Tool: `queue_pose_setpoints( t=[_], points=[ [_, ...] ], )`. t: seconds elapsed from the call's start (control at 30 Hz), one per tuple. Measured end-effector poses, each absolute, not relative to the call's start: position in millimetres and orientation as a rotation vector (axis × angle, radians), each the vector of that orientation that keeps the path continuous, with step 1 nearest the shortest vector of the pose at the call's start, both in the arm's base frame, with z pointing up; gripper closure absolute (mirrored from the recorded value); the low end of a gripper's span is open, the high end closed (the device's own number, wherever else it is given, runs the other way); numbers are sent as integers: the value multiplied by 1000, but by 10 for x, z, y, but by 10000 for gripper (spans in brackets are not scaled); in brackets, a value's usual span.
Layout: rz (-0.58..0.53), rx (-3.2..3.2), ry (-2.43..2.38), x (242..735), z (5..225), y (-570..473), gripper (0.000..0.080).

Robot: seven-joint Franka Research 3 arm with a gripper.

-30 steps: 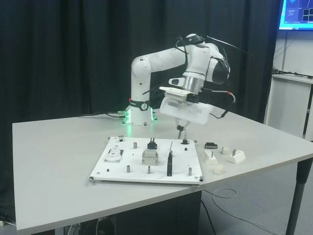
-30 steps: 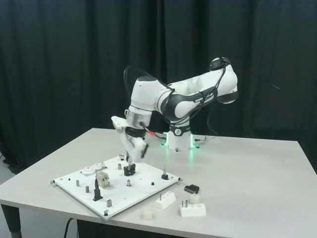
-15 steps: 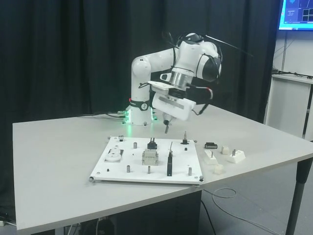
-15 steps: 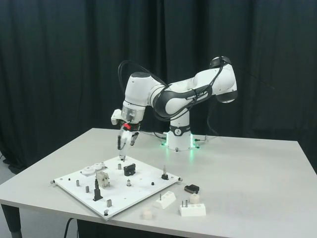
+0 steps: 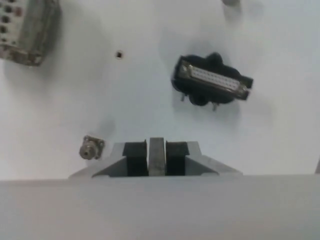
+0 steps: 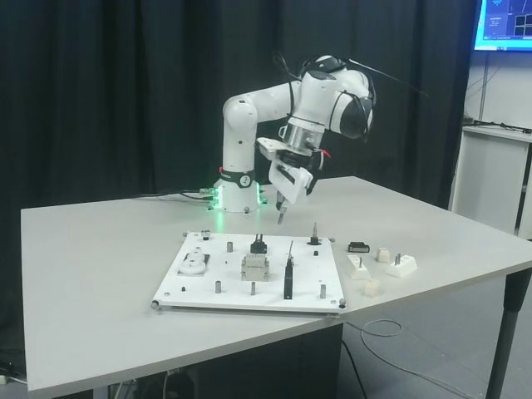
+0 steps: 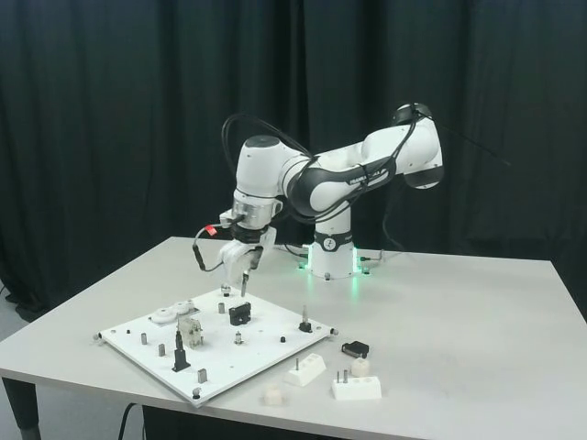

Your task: Insert square peg 2.

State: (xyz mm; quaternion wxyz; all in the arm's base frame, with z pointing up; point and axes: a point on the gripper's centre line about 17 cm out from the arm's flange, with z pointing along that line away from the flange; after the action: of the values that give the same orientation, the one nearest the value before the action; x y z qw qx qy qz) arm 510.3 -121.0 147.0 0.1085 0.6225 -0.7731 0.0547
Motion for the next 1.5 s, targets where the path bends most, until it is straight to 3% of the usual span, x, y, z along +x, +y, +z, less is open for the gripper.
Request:
queue_pose_setpoints(
  t=[0.63,1.5],
  points=[
    [167,1577,-2545,5024,1350,-1093,727],
    [92,1481,-2695,4957,1109,-1001,727]
  ],
)
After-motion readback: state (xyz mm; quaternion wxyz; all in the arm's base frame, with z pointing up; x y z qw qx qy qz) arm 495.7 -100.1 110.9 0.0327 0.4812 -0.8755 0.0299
